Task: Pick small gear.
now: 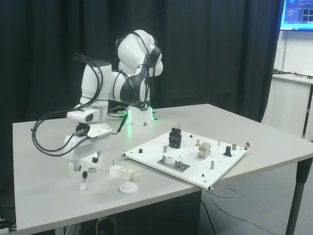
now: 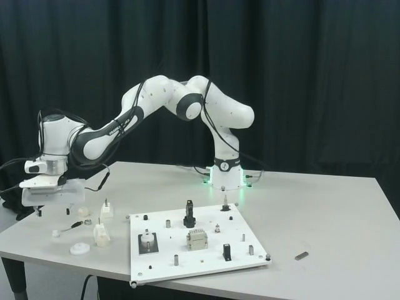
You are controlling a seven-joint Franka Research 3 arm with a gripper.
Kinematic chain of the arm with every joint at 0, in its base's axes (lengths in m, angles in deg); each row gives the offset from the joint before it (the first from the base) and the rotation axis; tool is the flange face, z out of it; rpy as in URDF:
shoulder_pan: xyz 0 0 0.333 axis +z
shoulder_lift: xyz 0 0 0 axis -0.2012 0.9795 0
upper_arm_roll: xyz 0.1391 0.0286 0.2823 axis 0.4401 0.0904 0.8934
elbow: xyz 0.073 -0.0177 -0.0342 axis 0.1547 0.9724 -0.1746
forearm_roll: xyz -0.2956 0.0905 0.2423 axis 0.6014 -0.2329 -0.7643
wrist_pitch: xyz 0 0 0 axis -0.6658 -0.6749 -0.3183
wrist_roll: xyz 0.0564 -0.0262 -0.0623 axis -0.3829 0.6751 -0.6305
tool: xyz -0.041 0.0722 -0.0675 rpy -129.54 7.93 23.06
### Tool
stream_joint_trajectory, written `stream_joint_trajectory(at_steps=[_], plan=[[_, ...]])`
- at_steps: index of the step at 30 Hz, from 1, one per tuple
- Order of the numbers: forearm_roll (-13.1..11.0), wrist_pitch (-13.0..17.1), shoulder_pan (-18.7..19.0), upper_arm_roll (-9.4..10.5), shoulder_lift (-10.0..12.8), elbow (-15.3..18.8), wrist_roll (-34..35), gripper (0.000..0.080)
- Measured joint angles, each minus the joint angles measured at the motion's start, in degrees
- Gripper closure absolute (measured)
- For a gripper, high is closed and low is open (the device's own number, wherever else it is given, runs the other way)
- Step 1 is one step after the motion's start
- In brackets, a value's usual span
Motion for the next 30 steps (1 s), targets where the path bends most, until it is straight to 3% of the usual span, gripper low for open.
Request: stream_joint_trajectory(at_steps=[30], plan=[[-5.7, -1.5, -3.0, 0.00, 7.3, -6.1, -0.1, 0.0003]])
